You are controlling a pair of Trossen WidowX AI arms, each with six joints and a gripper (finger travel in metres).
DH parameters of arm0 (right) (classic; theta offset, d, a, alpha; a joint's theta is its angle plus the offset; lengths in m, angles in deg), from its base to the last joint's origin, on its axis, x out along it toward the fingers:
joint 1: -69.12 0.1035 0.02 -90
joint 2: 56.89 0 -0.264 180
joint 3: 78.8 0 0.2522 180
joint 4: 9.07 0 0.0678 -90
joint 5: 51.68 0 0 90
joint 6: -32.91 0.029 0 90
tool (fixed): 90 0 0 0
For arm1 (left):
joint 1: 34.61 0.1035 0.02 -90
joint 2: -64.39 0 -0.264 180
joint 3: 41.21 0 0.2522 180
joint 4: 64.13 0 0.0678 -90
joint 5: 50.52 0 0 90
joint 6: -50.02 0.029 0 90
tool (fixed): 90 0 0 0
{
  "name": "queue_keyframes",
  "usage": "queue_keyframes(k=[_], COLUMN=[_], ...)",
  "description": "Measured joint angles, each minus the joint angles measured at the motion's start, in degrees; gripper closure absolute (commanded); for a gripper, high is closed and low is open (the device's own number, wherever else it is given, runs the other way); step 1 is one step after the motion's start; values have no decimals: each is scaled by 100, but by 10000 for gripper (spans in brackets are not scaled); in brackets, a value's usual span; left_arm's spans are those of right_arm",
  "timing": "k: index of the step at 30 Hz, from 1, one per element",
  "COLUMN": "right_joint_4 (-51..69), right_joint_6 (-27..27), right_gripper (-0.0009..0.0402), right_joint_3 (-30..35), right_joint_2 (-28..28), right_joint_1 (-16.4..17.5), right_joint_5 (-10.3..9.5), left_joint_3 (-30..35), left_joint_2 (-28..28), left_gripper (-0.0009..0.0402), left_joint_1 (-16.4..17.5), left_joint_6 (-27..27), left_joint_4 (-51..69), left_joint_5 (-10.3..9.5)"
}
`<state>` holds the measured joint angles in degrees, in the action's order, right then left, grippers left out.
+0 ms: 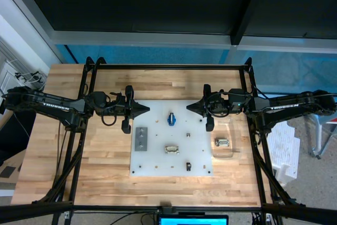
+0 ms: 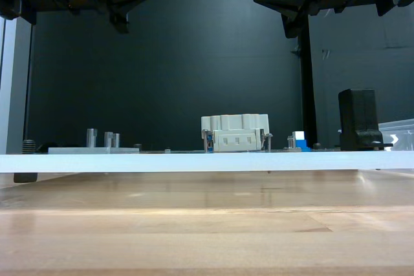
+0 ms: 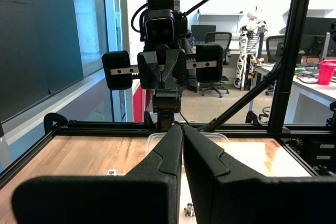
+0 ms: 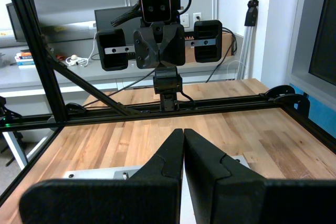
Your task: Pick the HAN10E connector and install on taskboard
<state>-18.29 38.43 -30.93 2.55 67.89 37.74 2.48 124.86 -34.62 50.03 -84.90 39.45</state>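
Over the far edge of the large white square plastic taskboard (image 1: 155,156) both arms hang well above it, tips pointing inward at each other. The left tool (image 1: 146,109) is above the board's far-left corner and the right tool (image 1: 189,106) above the far edge, right of the blue knob (image 1: 171,119). Fingers on both are pressed together with nothing between them, which shows plainly in the wrist views. The low view has both tools high up, well clear of everything on the board.

The taskboard lies flat mid-way across the light wooden surface (image 1: 95,146), nearer its near edge. On the board:
- a grey metal block with three holes (image 1: 141,139) by the left edge
- the blue knob toward the far edge
- a beige socket with silvery end flanges (image 1: 171,149) about in the middle
- a small black part (image 1: 189,166) near the near edge

The HAN10E connector (image 1: 221,142) is a small beige-grey rectangular plastic block. It is not on the board; it lies inside a clear plastic tray (image 1: 226,153) on the surface, just beside the board's right edge and toward the surface's right edge. It is well apart from both tools, and the right tool is the closer one. I cannot tell which way its contacts face.
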Motion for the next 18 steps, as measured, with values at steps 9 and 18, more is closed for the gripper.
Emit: queue_keyframes(k=[9,18], right_joint_4=[-409,173], right_joint_6=[-2,96], right_gripper=[393,393], right_joint_3=[-2,59], right_joint_2=[-2,-66], right_joint_1=[0,-2], right_joint_5=[-2,0], left_joint_3=[2,0], left_joint_2=[0,0], left_gripper=[392,392], left_joint_1=[-2,0], left_joint_6=[-2,-2], left_joint_4=[2,0], left_joint_5=[0,2])
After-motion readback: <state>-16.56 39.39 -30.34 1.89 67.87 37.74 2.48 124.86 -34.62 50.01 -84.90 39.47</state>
